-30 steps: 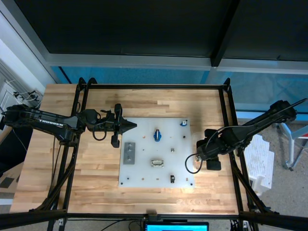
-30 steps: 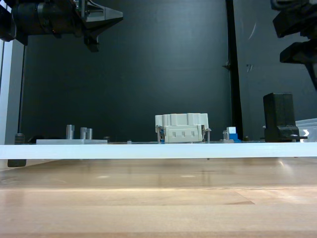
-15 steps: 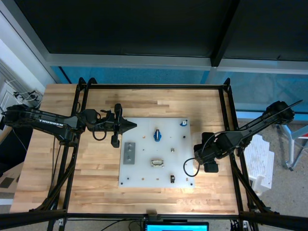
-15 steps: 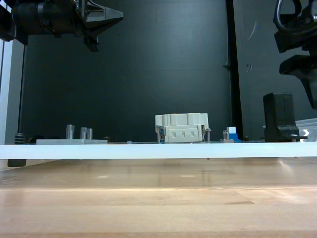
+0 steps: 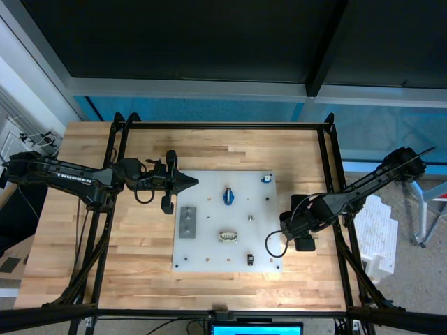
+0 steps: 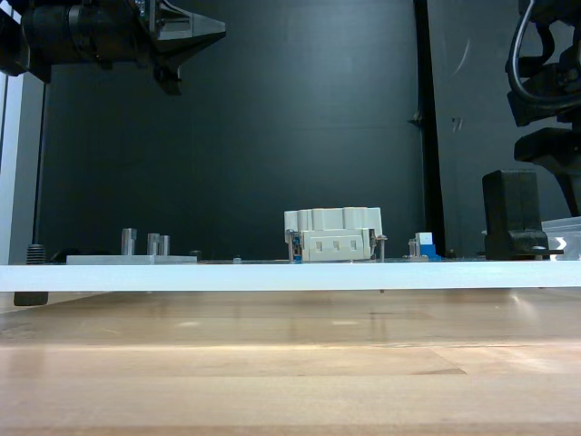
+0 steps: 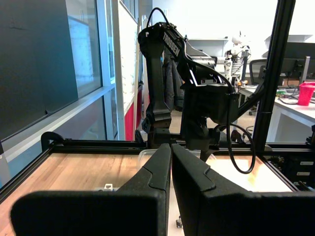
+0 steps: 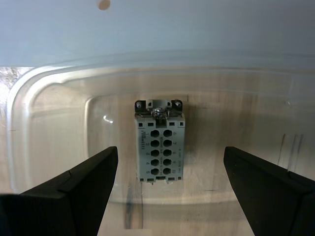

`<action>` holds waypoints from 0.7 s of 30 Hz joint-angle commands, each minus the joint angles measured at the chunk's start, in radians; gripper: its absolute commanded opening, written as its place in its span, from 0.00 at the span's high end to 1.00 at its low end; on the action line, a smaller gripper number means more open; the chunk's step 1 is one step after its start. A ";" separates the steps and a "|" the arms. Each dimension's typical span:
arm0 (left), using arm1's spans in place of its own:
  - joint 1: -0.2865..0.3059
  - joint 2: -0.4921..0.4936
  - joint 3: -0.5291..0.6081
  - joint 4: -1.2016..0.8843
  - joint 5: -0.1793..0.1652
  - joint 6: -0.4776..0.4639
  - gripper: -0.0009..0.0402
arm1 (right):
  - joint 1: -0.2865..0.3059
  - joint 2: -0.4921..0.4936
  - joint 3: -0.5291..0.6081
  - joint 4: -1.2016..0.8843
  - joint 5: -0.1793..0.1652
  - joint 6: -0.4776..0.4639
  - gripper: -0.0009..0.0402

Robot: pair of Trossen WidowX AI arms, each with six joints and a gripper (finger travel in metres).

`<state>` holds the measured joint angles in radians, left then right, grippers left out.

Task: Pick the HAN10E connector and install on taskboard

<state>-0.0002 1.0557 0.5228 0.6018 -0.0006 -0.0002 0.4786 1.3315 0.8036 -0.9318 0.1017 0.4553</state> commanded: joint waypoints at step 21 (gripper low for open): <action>0.000 0.000 0.000 0.000 0.000 0.000 0.98 | 0.004 0.034 -0.108 0.167 -0.024 -0.019 0.28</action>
<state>-0.0002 1.0557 0.5228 0.6018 -0.0006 0.0002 0.4824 1.3663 0.6964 -0.7635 0.0772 0.4358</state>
